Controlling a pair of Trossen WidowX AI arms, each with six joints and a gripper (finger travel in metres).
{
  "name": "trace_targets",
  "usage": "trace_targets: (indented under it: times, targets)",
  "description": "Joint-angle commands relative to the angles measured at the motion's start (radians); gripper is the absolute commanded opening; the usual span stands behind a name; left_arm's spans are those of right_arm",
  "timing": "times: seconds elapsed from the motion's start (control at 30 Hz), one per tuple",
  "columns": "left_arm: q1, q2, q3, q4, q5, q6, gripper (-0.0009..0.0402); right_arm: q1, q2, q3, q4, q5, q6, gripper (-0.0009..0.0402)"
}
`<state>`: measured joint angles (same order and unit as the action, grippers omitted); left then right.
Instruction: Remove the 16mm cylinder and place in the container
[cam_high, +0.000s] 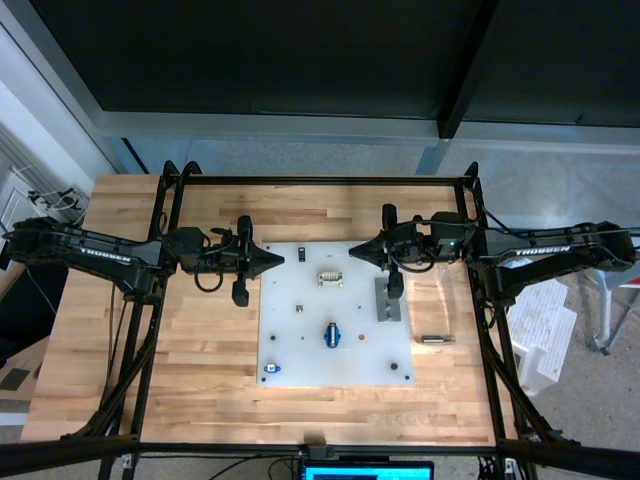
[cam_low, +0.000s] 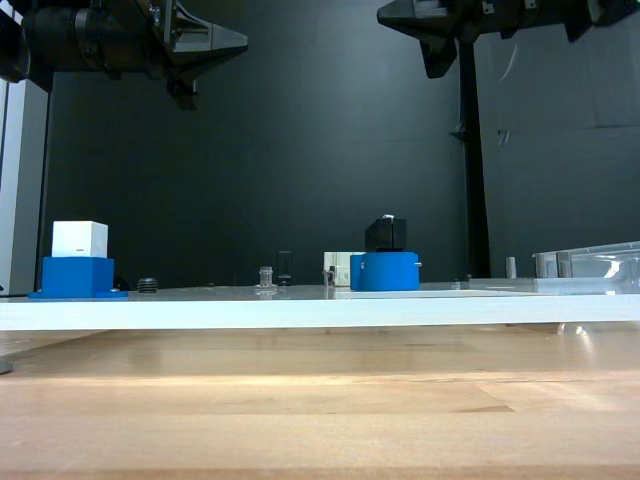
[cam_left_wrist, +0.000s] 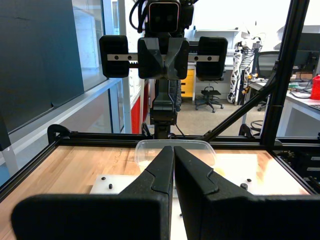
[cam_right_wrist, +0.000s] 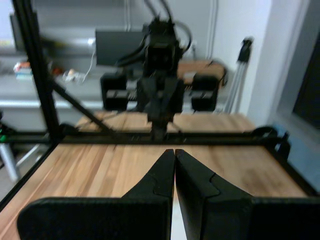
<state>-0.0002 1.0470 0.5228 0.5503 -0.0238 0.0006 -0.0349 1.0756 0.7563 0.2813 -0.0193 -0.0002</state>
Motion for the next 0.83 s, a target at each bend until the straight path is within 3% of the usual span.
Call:
trace_targets:
  times: [0.03,0.07,0.4,0.83]
  targets:
    - [0.000,0.000,0.000,0.000,0.000,0.000,0.0000,-0.025,0.000,-0.045,0.090,-0.021,0.023,0.0000]
    - [0.000,0.000,0.000,0.000,0.000,0.000,0.0000,-0.031,0.000,-0.060,0.119,-0.037,0.024,0.0000]
    - [0.000,0.000,0.000,0.000,0.000,0.000,0.0000,-0.034,0.000,-0.169,0.262,-0.035,0.047,0.0000]
    - [0.000,0.000,0.000,0.000,0.000,0.000,0.0000,-0.037,0.000,-0.191,0.254,-0.045,0.078,0.0000]
